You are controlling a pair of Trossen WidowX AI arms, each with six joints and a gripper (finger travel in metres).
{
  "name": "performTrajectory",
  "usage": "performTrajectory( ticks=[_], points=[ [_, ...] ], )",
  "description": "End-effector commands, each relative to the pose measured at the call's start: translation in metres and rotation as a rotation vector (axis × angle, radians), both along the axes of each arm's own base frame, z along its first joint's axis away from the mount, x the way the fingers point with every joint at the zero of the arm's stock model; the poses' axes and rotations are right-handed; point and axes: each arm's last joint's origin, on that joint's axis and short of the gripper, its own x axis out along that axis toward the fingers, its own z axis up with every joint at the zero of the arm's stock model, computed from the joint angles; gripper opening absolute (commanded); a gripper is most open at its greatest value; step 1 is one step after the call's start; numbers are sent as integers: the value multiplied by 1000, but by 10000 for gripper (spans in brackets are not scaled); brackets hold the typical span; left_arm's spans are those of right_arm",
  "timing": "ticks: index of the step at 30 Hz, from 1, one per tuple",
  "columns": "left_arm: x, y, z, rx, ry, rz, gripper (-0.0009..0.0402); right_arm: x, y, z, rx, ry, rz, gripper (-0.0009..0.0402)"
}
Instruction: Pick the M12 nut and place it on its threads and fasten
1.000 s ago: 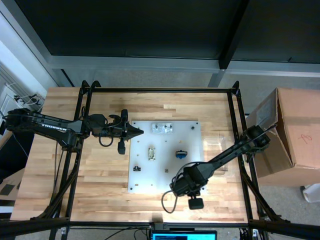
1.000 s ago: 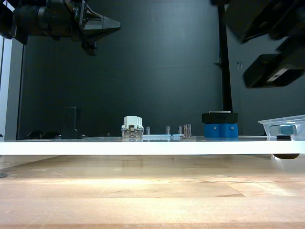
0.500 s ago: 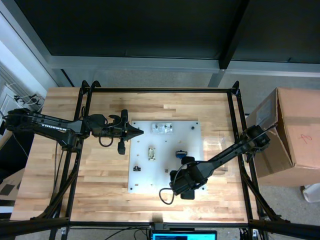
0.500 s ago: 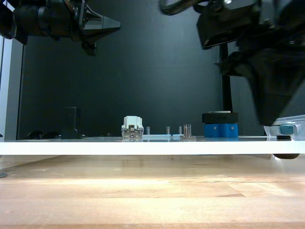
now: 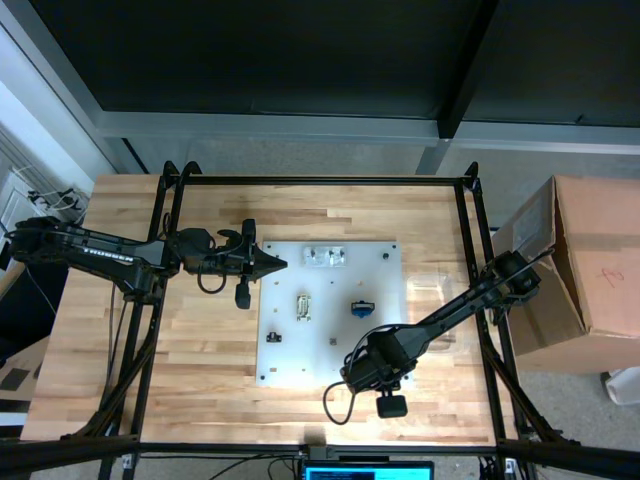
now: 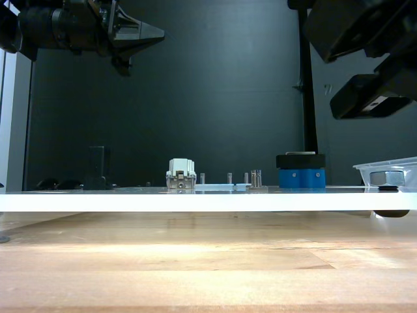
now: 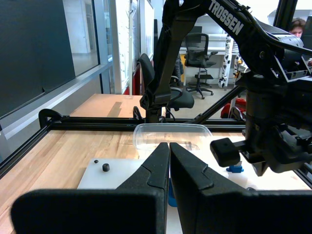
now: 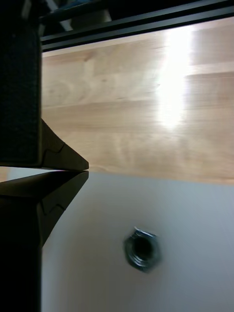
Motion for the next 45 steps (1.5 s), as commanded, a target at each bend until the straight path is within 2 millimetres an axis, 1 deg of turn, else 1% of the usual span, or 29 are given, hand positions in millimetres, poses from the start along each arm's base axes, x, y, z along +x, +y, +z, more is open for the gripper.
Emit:
performTrajectory(
  ticks=[1, 4, 7, 14, 18, 23, 24, 27, 30, 36, 41, 45],
  points=[
    [0, 0, 0, 0, -1, 0, 0, 1, -5, 0, -126, -47, -47, 0],
    [0, 0, 0, 0, 0, 0, 0, 2, -8, 0, -229, -107, -86, 0],
    [0, 0, 0, 0, -1, 0, 0, 4, -9, 0, -277, -149, -111, 0],
    [0, 0, 0, 0, 0, 0, 0, 8, -7, 0, -259, -184, -110, 0],
    [0, 0, 0, 0, 0, 0, 0, 7, -5, 0, -204, -156, -103, 0],
    [0, 0, 0, 0, -1, 0, 0, 2, 1, -1, 35, -10, 9, 0],
    [0, 0, 0, 0, -1, 0, 0, 1, 1, -1, 52, 5, 15, 0],
    [0, 0, 0, 0, 0, 0, 0, -1, -2, 0, -23, -10, -9, 0],
    [0, 0, 0, 0, -1, 0, 0, 0, -6, 1, -147, -67, -48, 0],
    [0, 0, 0, 0, -2, 0, 0, 3, -10, 1, -299, -162, -129, 0],
    [0, 0, 0, 0, -1, 0, 0, 8, -8, -2, -283, -198, -139, 0],
    [0, 0, 0, 0, -1, 0, 0, 10, -6, -9, -265, -192, -132, 0]
  ],
)
